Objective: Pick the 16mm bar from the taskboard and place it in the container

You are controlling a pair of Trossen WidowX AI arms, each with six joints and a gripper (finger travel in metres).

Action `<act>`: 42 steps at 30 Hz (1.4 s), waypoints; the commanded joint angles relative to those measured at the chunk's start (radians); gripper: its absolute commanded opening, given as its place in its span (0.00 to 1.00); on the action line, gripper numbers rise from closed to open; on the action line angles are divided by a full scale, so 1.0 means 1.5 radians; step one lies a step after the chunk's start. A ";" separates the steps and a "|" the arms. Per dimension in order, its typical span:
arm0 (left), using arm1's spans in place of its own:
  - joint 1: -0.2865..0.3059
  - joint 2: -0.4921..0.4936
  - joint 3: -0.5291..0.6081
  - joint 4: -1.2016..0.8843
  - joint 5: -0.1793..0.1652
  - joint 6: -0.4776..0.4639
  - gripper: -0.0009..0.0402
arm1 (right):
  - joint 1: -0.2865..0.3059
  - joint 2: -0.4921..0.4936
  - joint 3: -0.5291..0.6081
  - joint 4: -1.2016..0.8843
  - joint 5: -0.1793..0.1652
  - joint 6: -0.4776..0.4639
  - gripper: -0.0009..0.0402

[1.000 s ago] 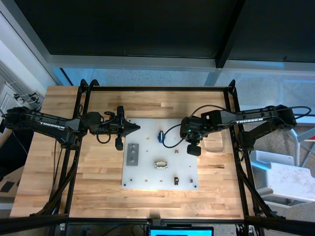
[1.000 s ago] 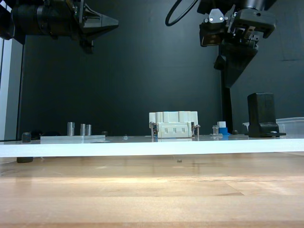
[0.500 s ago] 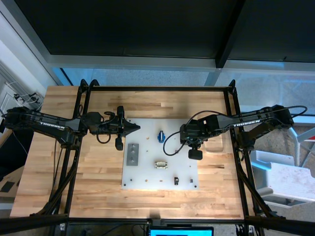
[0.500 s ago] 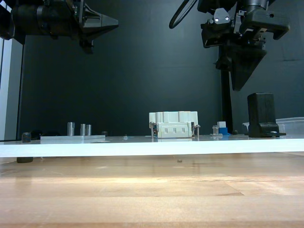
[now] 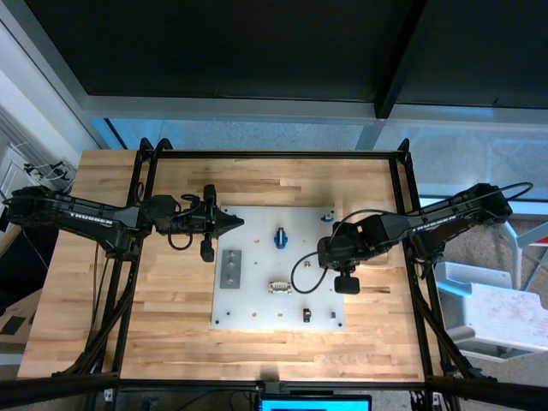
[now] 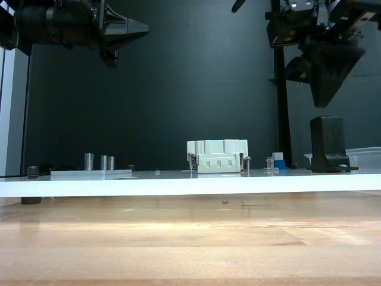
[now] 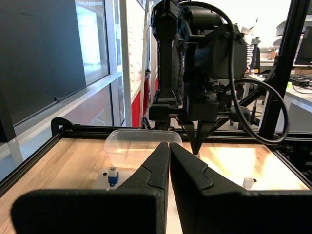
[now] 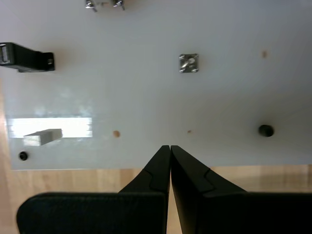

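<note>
From my station I see a light wooden table made of joined planks, with a black metal frame around it. Beyond its far edge there is a grey speckled floor, and above that a dark panel crossed by a black beam. To the right of the table stands some white furniture, and at the near edge a screen glows blue. In the low view I see only a black backdrop behind the table. The left wrist view shows me tall windows with daylight, a red strip below them, and a desk far behind. Bright light lies on the wood there.
</note>
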 commanded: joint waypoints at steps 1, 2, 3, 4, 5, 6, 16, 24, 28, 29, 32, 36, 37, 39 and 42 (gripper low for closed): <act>0.000 0.000 0.000 0.000 0.000 0.000 0.02 | 0.020 0.000 0.000 0.000 -0.001 0.026 0.02; 0.000 0.000 0.000 0.000 0.000 0.000 0.02 | 0.026 0.000 0.000 0.000 -0.001 0.037 0.02; 0.000 0.000 0.000 0.000 0.000 0.000 0.02 | 0.031 0.003 0.000 0.001 -0.002 0.043 0.02; 0.000 0.000 0.000 0.000 0.000 0.000 0.02 | 0.036 0.006 0.001 -0.001 -0.003 0.051 0.02; 0.000 0.000 0.000 0.000 0.000 0.000 0.02 | 0.042 0.008 0.004 -0.001 -0.004 0.056 0.02; 0.000 0.000 0.000 0.000 0.000 0.000 0.02 | 0.049 0.013 0.008 -0.001 -0.005 0.059 0.02; 0.000 0.000 0.000 0.000 0.000 0.000 0.02 | 0.111 0.060 0.057 -0.015 -0.002 0.104 0.02; 0.000 0.000 0.000 0.000 0.000 0.000 0.02 | 0.154 0.104 0.091 -0.026 -0.003 0.149 0.02; 0.000 0.000 0.000 0.000 0.000 0.000 0.02 | 0.169 0.124 0.112 -0.034 -0.007 0.167 0.02; 0.000 0.000 0.000 0.000 0.000 0.000 0.02 | 0.173 0.128 0.115 -0.036 -0.007 0.169 0.02; 0.000 0.000 0.000 0.000 0.000 0.000 0.02 | 0.182 0.138 0.123 -0.039 -0.009 0.182 0.02; 0.000 0.000 0.000 0.000 0.000 0.000 0.02 | 0.192 0.149 0.130 -0.041 -0.019 0.196 0.05; 0.000 0.000 0.000 0.000 0.000 0.000 0.02 | 0.194 0.150 0.130 -0.041 -0.019 0.199 0.06; 0.000 0.000 0.000 0.000 0.000 0.000 0.02 | 0.200 0.154 0.130 -0.041 -0.020 0.210 0.08; 0.000 0.000 0.000 0.000 0.000 0.000 0.02 | 0.209 0.156 0.130 -0.041 -0.020 0.218 0.12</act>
